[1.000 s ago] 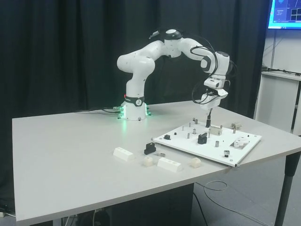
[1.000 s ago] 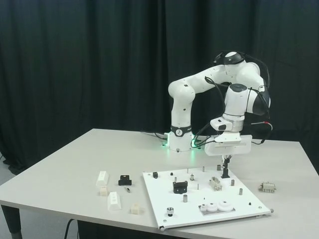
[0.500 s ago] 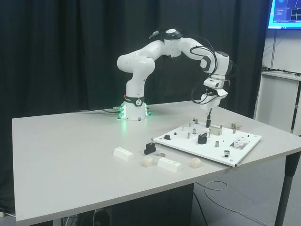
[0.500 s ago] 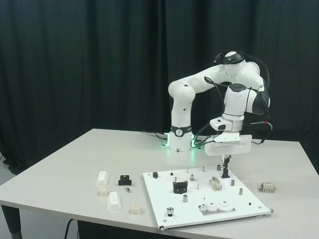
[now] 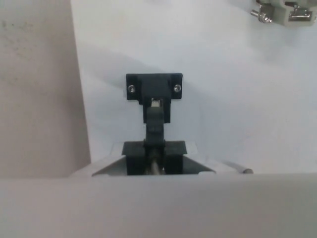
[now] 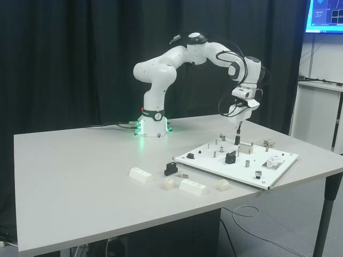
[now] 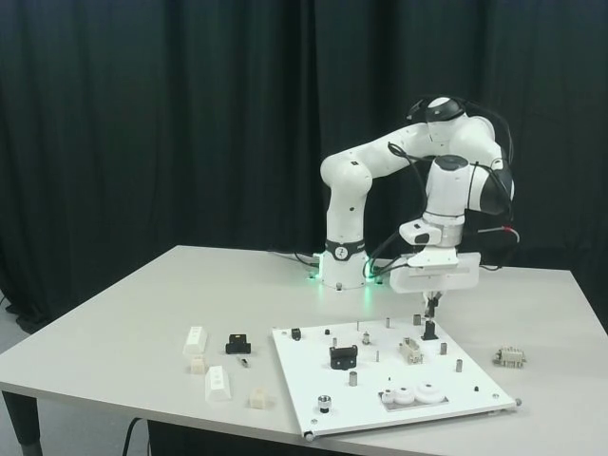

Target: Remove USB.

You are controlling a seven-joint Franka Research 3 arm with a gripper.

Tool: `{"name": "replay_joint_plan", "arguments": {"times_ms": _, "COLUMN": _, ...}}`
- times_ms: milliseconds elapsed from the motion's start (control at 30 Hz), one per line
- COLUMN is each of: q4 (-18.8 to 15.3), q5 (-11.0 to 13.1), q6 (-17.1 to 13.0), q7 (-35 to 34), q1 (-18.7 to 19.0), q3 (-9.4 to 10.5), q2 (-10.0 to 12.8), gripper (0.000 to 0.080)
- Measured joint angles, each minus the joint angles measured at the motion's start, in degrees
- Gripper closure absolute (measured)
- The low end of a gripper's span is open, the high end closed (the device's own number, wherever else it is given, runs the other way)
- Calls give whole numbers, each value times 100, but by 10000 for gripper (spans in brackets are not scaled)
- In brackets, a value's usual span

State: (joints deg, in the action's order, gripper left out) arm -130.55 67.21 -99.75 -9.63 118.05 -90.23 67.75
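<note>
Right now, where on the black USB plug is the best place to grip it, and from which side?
Grip the black USB plug by the flat sides of its narrow body, coming straight down from above: it stands upright over the black socket block, metal tip down. The pincer holds it this way.

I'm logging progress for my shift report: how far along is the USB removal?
Looks done: the USB plug appears lifted out of its black socket on the white board, its metal tip showing. In hand: the gripper holds the plug above the socket. Left: carrying it away and setting it down.
</note>
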Motion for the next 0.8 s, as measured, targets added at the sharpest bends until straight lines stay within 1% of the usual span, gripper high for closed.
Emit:
{"name": "replay_joint_plan", "arguments": {"times_ms": 267, "q4": 50, "q5": -47, "q6": 356, "q7": 0, "q1": 122, "q3": -437, "q2": 0, "gripper": 732}}
{"name": "replay_joint_plan", "arguments": {"times_ms": 400, "q4": 89, "q5": -130, "q6": 501, "q7": 0, "q1": 158, "q3": -592, "q2": 0, "gripper": 732}}
{"name": "replay_joint_plan", "arguments": {"times_ms": 567, "q4": 105, "q5": -215, "q6": 590, "q7": 1, "q1": 173, "q3": -678, "q2": 1, "gripper": 732}}
{"name": "replay_joint_plan", "arguments": {"times_ms": 800, "q4": 95, "q5": -268, "q6": 612, "q7": 1, "q1": 172, "q3": -679, "q2": 6, "gripper": 732}}
